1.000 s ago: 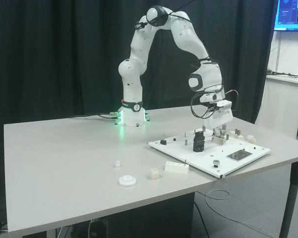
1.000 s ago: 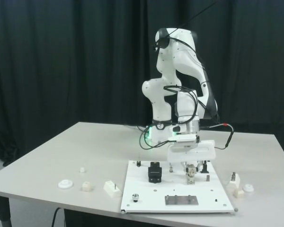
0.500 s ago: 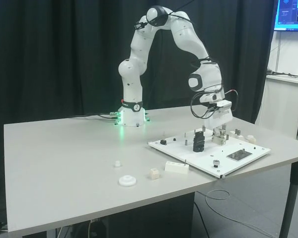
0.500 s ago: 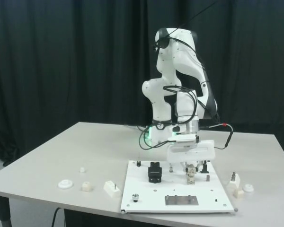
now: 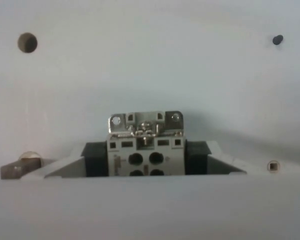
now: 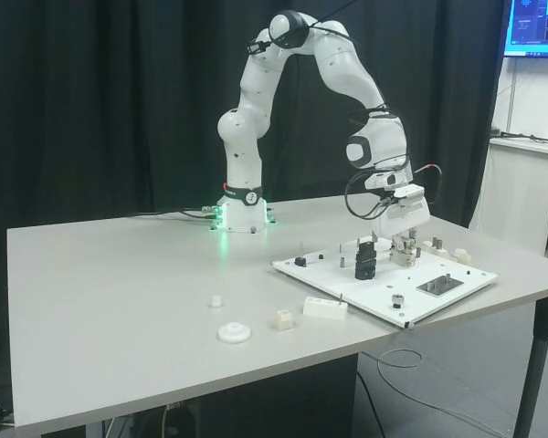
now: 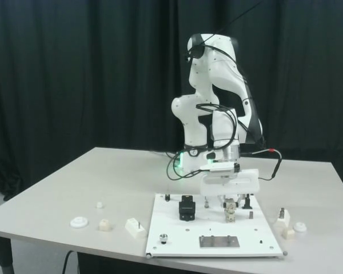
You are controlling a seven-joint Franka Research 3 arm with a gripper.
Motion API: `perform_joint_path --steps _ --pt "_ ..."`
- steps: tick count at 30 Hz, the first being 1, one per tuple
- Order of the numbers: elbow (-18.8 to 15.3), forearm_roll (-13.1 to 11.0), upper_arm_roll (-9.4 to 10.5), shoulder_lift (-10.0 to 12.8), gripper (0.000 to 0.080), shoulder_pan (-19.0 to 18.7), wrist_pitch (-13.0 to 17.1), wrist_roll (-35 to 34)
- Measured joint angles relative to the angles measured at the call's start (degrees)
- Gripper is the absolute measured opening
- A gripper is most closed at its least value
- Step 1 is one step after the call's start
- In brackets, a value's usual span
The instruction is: Insert waterproof.
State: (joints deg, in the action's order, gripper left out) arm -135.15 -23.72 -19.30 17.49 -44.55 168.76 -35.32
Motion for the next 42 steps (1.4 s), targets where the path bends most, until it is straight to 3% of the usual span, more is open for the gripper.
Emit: perform_joint_path --steps 42 --pt "-1.11 -0.04 0.47 -0.28 0.032 -0.17 1.75 0.2"
